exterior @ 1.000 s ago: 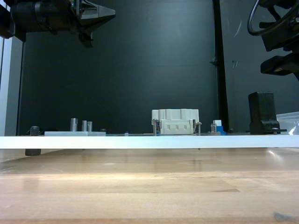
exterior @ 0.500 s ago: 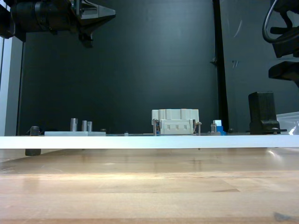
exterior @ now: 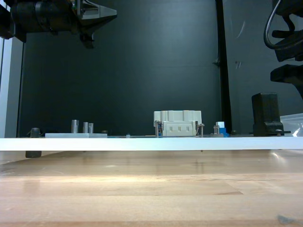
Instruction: Pick the 16mm bar and place in it's hole on the taskboard
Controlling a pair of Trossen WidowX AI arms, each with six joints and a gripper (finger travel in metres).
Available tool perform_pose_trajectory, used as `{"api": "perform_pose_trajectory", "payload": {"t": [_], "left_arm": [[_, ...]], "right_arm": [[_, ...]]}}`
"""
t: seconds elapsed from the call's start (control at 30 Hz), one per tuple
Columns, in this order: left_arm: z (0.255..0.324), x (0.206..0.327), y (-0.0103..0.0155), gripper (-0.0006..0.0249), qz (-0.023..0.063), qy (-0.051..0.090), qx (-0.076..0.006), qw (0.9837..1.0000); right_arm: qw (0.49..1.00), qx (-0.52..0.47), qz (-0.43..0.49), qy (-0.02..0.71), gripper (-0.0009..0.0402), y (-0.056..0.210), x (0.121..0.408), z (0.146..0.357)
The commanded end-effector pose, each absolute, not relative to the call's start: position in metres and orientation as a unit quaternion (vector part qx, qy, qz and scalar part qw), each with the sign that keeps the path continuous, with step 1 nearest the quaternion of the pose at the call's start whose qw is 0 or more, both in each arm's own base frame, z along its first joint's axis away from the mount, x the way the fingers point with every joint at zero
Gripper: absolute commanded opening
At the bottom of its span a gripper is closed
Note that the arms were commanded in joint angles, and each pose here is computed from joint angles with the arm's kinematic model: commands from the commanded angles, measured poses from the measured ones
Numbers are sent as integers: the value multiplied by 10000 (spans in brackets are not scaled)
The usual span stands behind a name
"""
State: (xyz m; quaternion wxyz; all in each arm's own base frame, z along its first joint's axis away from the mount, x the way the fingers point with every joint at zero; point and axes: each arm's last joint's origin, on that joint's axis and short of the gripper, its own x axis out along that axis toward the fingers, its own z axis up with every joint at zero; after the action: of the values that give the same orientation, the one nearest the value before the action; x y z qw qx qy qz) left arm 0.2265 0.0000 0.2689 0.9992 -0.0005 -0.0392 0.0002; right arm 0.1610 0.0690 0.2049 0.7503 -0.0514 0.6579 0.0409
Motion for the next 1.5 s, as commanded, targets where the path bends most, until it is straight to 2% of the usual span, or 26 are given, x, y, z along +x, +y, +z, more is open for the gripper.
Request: {"api": "perform_pose_trajectory", "payload": {"t": [0.03, 0.2, 1.0, 1.2, 1.5], "left_arm": [[2690, 2265, 0, 0, 0, -392, -3, 9992], [2691, 2265, 0, 0, 0, -396, -3, 9992], [2691, 2265, 0, 0, 2, -396, -3, 9992], [2691, 2265, 0, 0, 0, -396, -3, 9992], [2690, 2265, 0, 0, 2, -394, -3, 9992]], "right_arm": [[7493, -502, 445, 6588, 236, 700, 1614, 1990], [7540, -402, 411, 6544, 236, 699, 1601, 1864], [7386, -382, 439, 6716, 227, 731, 1662, 1735], [7381, -379, 429, 6723, 171, 727, 1662, 1735], [7376, -379, 426, 6728, 31, 727, 1660, 1734]]}}
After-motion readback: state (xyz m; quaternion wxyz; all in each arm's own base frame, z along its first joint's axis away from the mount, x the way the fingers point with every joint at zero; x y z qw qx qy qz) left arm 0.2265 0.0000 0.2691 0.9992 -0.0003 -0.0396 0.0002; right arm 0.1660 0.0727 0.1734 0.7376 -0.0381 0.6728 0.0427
